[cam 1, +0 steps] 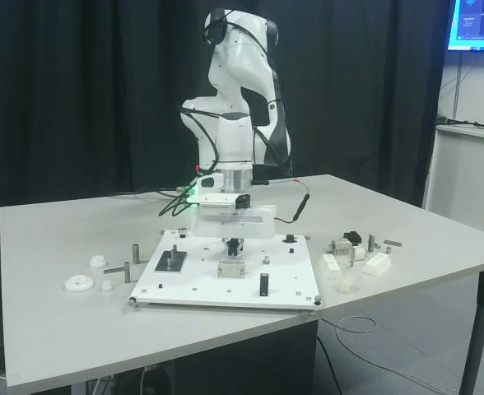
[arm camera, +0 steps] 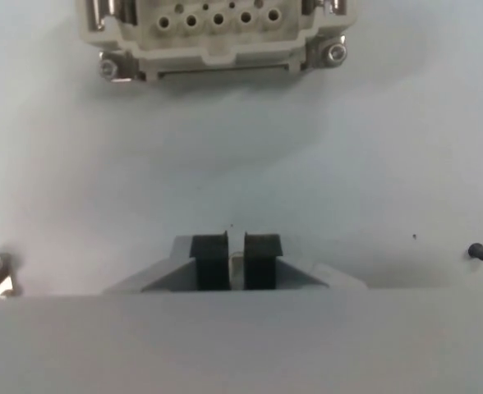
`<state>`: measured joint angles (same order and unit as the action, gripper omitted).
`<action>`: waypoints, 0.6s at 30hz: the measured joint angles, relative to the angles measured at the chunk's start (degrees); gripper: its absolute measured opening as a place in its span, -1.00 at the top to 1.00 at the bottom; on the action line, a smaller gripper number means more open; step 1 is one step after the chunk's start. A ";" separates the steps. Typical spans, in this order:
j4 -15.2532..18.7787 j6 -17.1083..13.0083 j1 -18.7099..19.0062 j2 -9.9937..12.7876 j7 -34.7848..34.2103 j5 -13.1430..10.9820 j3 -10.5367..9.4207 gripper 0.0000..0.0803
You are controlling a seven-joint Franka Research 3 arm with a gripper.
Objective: Remove square peg 1.
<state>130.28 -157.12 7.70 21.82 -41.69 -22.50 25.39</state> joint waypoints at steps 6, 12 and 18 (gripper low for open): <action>0.00 0.00 0.00 0.00 -0.57 0.00 0.01 0.91; 0.00 0.01 0.04 0.00 0.64 0.23 0.01 0.91; -0.02 0.02 0.08 0.00 3.26 0.25 0.01 0.91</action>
<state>130.26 -157.11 7.78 21.82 -38.44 -22.26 25.39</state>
